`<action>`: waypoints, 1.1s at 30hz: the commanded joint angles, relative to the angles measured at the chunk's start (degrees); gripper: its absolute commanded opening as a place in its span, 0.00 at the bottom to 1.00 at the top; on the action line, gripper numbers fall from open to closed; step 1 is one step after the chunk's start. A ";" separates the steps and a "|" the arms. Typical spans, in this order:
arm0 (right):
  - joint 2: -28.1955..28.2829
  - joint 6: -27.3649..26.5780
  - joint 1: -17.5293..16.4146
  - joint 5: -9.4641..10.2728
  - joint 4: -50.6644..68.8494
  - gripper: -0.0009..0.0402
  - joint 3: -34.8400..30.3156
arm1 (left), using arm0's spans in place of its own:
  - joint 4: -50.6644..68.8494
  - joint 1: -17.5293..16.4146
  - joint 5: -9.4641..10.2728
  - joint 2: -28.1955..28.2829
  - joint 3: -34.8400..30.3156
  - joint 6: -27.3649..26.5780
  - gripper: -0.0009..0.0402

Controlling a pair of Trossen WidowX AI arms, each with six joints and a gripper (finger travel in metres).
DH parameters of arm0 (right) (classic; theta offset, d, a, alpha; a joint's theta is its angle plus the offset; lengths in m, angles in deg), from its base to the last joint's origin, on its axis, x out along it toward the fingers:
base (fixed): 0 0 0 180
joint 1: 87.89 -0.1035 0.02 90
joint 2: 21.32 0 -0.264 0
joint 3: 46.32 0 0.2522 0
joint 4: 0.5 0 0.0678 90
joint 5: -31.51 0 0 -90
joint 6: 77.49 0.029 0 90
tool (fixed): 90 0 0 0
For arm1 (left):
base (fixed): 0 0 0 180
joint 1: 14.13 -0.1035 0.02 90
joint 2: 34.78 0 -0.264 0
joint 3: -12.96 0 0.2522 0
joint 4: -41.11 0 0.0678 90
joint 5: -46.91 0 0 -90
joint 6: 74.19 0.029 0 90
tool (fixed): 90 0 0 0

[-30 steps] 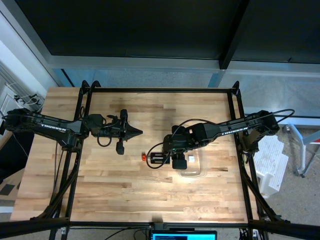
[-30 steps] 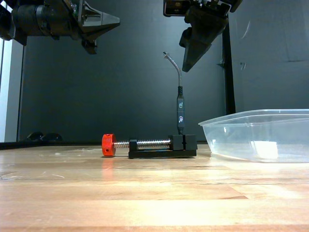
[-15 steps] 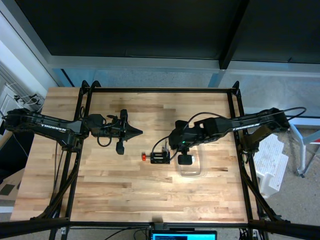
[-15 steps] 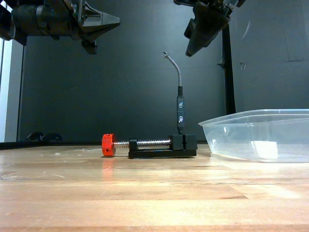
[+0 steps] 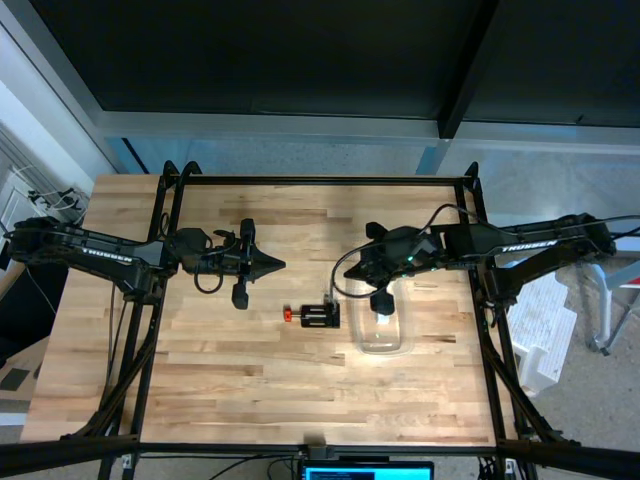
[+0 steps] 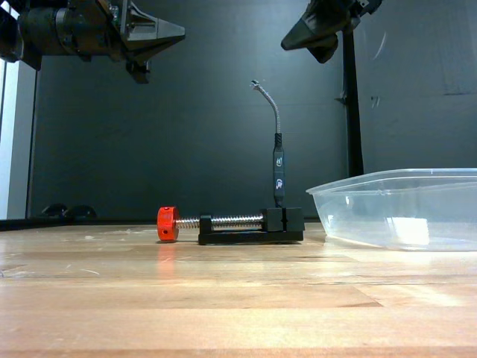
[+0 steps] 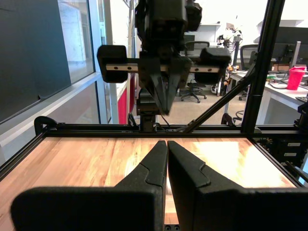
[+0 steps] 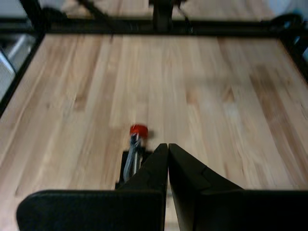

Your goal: Pick the USB-C connector and install on taskboard

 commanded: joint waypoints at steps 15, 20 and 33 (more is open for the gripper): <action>-10.12 0.74 3.89 5.97 -27.96 0.02 18.14 | -0.02 0.00 0.00 0.02 -0.02 0.00 0.02; -11.61 0.74 3.96 5.86 -32.39 0.02 21.57 | -0.02 -0.02 0.00 0.02 -0.02 0.00 0.02; -15.69 1.22 3.98 3.65 -45.59 0.02 29.92 | -0.02 -0.02 0.00 0.02 -0.02 0.00 0.02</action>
